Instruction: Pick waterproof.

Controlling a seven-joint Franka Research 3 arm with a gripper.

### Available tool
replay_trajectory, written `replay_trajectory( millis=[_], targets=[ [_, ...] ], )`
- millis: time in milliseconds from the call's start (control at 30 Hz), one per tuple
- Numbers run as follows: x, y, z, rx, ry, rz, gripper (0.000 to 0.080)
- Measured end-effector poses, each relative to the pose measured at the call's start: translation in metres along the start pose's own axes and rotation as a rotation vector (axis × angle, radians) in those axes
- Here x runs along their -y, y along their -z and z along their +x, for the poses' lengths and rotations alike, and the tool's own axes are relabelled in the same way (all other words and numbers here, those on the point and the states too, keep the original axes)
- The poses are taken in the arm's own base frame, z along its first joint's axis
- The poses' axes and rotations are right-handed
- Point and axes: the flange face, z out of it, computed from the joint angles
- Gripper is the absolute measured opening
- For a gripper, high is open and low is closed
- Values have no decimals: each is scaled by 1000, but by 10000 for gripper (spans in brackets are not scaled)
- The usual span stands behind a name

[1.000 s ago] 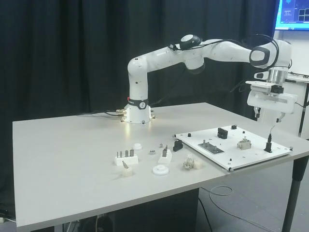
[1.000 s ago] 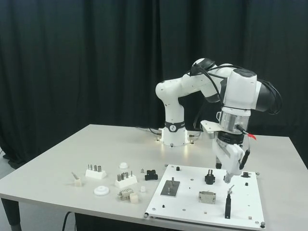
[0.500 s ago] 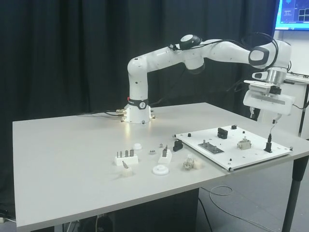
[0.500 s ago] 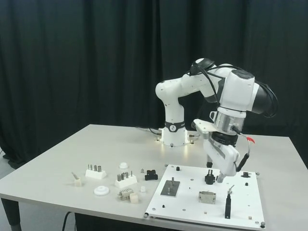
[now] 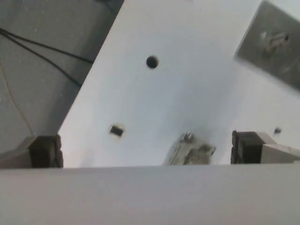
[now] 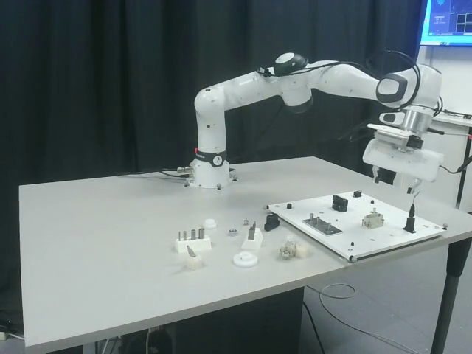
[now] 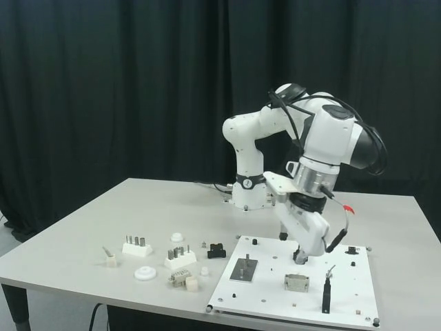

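Observation:
My gripper (image 6: 393, 181) hangs open and tilted above the white board (image 6: 383, 234), holding nothing. In the second room view the gripper (image 7: 293, 247) is over the board's back middle and covers the black connector there. That black connector (image 6: 341, 202) shows in the first room view. A small metal connector block (image 6: 372, 219) (image 7: 296, 282) sits on the board near its front. In the wrist view the same metal block (image 5: 190, 150) lies below, between the black fingertips (image 5: 44, 151), half cut off by the gripper body.
A black upright probe (image 6: 410, 221) (image 7: 325, 296) stands at the board's outer end. A grey plate with a peg (image 6: 321, 223) (image 7: 244, 269) lies on its inner part. Loose parts lie on the table: a white pin block (image 6: 193, 241), a white gear (image 6: 245, 259), a black clip (image 6: 271, 220).
The arm has swung the gripper from above the probe end of the board towards the board's middle, tilting it. The fingers stay open and hold nothing.

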Motion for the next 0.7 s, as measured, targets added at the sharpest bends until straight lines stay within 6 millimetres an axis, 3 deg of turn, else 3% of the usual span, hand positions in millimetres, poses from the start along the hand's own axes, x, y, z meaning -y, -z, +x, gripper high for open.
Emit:
replay_trajectory(
  millis=[367,700],
  targets=[
    [9,-18,28,-37,36,-31,800],
    [15,-30,71,-77,46,-83,800]
  ],
)
